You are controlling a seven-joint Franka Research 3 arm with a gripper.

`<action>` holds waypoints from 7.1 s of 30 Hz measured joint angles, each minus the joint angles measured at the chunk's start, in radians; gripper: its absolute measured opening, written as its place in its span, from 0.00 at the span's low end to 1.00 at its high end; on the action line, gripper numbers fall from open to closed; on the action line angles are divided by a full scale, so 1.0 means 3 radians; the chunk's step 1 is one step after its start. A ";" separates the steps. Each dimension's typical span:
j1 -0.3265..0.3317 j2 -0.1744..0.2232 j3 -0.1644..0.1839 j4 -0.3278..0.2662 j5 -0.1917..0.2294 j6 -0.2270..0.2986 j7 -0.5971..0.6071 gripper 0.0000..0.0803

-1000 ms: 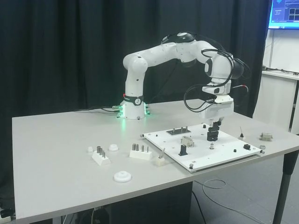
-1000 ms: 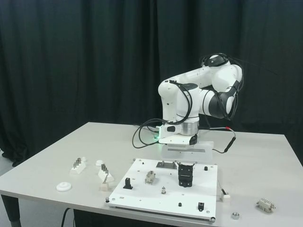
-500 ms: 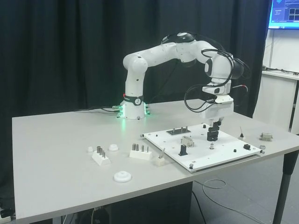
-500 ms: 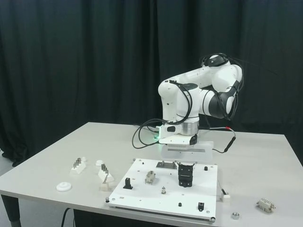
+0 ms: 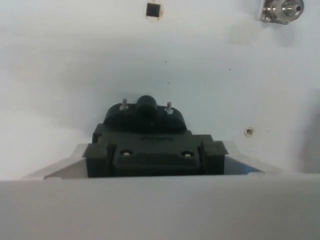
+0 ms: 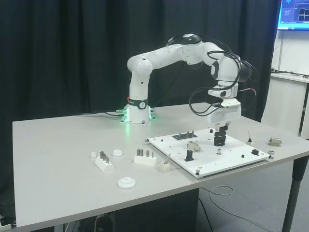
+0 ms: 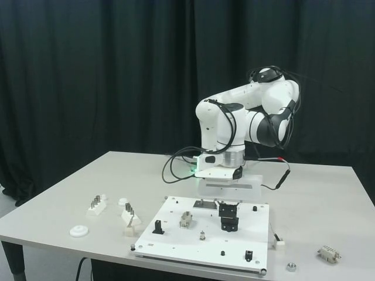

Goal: Insert D-SUB.

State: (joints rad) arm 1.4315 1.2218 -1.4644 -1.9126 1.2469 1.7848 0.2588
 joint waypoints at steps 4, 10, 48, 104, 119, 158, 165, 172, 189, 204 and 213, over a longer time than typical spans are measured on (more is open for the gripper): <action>-0.0010 0.0001 0.0000 -0.0003 0.0000 0.0007 0.0037 0.48; -0.0017 0.0001 0.0001 -0.0003 0.0000 0.0007 0.0038 0.48; 0.0006 -0.0012 0.0008 0.0004 0.0025 0.0000 0.0052 0.48; -0.0001 -0.0016 0.0004 0.0002 0.0042 -0.0034 0.0020 0.48; 0.0003 -0.0016 0.0005 0.0004 0.0042 -0.0034 -0.0199 0.48; 0.0005 -0.0012 0.0009 0.0004 0.0042 0.0007 -0.0275 0.48; 0.0009 -0.0012 0.0019 0.0004 0.0050 0.0067 -0.0129 0.48; 0.0013 -0.0012 0.0027 -0.0002 0.0064 0.0108 0.0024 0.48; 0.0031 -0.0013 0.0012 -0.0030 0.0064 0.0079 0.0043 0.48; 0.0074 -0.0025 -0.0002 -0.0090 0.0064 0.0075 0.0052 0.48; 0.0073 -0.0026 0.0002 -0.0090 0.0068 0.0088 0.0114 0.48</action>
State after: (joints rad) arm 1.4536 1.2142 -1.4639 -1.9396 1.2674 1.8112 0.2930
